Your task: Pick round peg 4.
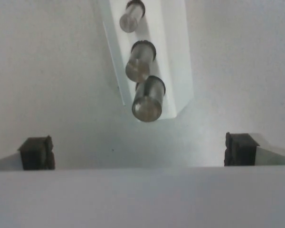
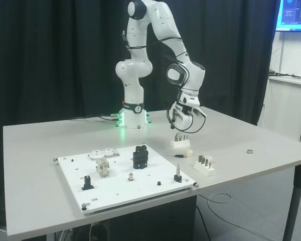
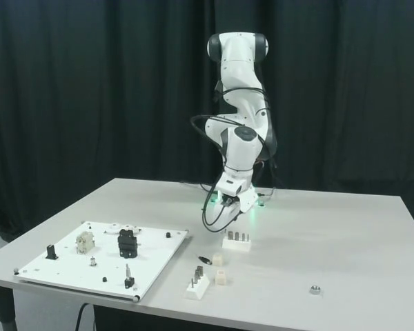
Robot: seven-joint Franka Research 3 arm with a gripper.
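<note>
The white assembly board (image 2: 121,182) sits closest at the front edge of the grey table (image 2: 50,135), carrying small black and white fixtures; behind it rises the white arm (image 2: 160,30), bent over so its wrist points down at a white peg holder (image 2: 181,144) near the table's middle; the gripper (image 2: 183,120) hangs just above that holder, not touching it, and in the wrist view its black fingertips (image 1: 37,153) stand wide apart with nothing between them, which I take as readiness to descend on a peg rather than any grasp yet; the holder keeps its round pegs upright in a row, so each can be taken from above; three show in the wrist view, and the end one, the widest-looking, I take to be round peg 4 (image 1: 148,99), though no label confirms it; its neighbour peg (image 1: 140,61) stands just beside it, so the fingers will likely need to close across the row and not along it; off to the side lie a second holder (image 2: 204,165) with its own pegs, a small white block (image 3: 221,278), and a lone nut (image 2: 250,150) well apart, none of them in the way
</note>
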